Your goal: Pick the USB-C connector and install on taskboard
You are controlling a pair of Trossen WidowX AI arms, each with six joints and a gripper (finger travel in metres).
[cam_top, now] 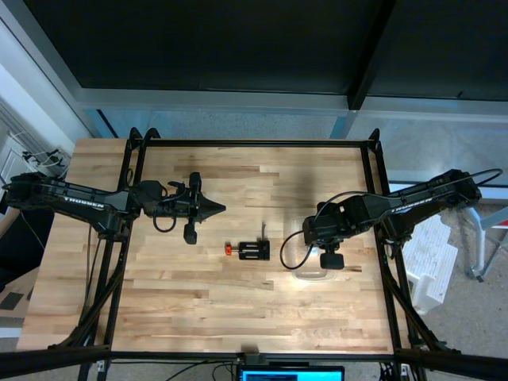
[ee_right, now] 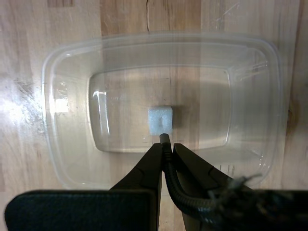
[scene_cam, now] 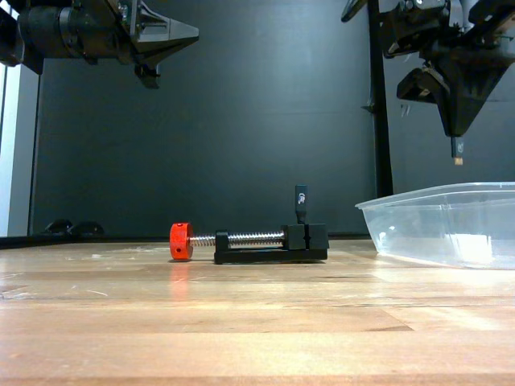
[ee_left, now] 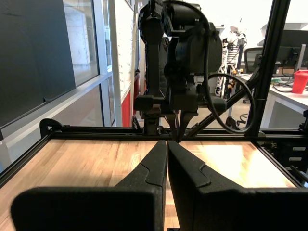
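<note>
1. The right gripper [ee_right: 166, 145] hung over the clear tray [ee_right: 48, 77], clamped on the USB-C connector [ee_right: 165, 138]; the plug tip pointed straight down and its dark cable ran back up between the fingers, a hold that looked meant to keep the plug upright for insertion.
2. Directly beneath the tip a small pale foam block [ee_right: 160, 120] lay on the tray floor; it was probably the connector's rest; in the low view the plug hung above the tray's rim, touching nothing.
3. The taskboard [scene_cam: 269, 244] sat on the table [cam_top: 198, 309] well apart from the tray, on its left; its red-orange knob [scene_cam: 181, 240] faced away from the tray, and the thin dark post [scene_cam: 300, 201] stood upright at the end nearer the tray.
4. Bare wood lay between tray and taskboard; the tray wall was the only edge on that path, and the plug hung higher than it; whether the post marked the socket or was merely in the way could not be told.
5. The left gripper [cam_top: 216, 209] hovered high over the table's left part, fingers together on nothing, well apart from the taskboard; it left the approach open.
</note>
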